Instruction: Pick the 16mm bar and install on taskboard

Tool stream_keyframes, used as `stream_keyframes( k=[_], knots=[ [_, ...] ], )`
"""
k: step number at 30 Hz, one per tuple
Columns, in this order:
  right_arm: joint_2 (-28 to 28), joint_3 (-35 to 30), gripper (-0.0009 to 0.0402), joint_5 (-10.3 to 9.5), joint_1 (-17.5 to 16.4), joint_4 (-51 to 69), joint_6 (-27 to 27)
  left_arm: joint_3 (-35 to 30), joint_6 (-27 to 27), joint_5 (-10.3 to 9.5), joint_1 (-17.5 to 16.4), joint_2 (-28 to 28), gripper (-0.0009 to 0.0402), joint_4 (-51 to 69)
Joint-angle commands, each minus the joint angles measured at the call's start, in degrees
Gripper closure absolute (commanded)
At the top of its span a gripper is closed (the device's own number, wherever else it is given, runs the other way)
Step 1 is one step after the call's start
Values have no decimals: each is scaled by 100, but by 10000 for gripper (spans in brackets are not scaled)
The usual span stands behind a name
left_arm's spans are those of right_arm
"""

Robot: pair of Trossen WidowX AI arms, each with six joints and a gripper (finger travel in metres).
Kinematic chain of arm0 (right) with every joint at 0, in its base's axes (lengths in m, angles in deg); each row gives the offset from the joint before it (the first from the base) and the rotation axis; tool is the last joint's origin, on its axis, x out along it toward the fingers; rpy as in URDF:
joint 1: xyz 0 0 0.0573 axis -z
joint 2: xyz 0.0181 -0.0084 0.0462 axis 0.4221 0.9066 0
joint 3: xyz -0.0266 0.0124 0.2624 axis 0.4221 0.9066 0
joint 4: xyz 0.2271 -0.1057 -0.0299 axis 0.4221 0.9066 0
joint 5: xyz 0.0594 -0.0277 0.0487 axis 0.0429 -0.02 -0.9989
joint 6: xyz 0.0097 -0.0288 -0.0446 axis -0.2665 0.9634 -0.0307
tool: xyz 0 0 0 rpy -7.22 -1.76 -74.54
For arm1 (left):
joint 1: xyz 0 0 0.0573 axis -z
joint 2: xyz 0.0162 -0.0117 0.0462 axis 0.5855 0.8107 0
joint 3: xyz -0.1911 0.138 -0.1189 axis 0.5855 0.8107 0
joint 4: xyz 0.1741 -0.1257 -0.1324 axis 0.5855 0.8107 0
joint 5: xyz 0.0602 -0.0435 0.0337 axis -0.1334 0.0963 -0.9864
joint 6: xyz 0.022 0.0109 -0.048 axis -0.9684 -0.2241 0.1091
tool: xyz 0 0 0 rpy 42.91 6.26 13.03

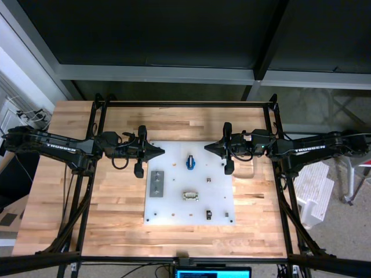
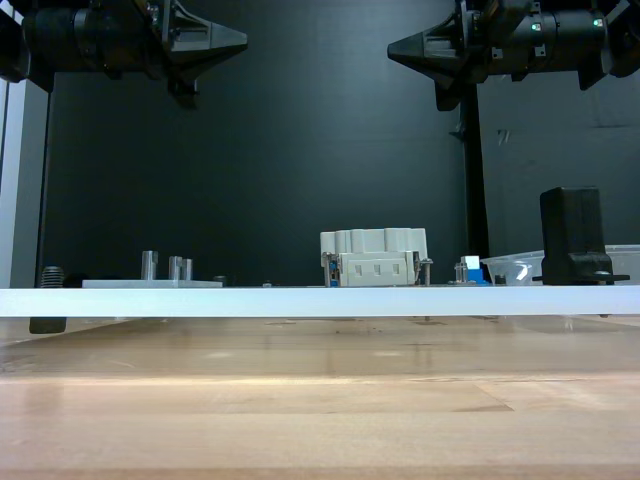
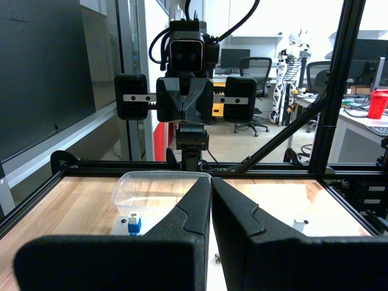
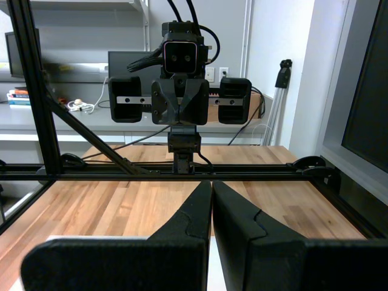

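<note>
— Black fingers on both arms: how do the pincers stand?
— The left pincer [image 1: 161, 152] has its two fingers pressed together to a point, with nothing between them. The right pincer [image 1: 207, 148] is the same, fingers together and holding nothing.
— Where are they?
— Both hang high over the far part of the taskboard [image 1: 174, 205]. Their tips point at each other, well apart, and touch nothing.
— And the taskboard itself?
— It lies flat on the wooden counter [image 1: 64, 191], between the two arms.
— What stands on it?
— A grey block [image 1: 156, 182] sits on its left part, and the low view shows short metal pegs [image 2: 150, 265] standing upright on it. A blue fitting [image 1: 191, 162] sits near the far edge, between the two pincer tips but far below them. A white connector [image 1: 190, 196] is near the middle, and a black connector [image 1: 208, 215] is toward the near right corner.
— Anything beside the board?
— A clear tray [image 1: 246, 168] lies just beside its right edge, under the right arm.
— The 16mm bar?
— I cannot pick it out in any view.
</note>
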Motion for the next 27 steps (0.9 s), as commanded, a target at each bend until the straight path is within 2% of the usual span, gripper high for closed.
stream_keyframes(
  k=[1,27],
  knots=[
    [2,-4,393,0,0,2,-4,-2,0,0,0,2,393,0],
    [4,-4,393,2,-2,131,-4,-2,0,0,0,2,393,0]
  ],
)
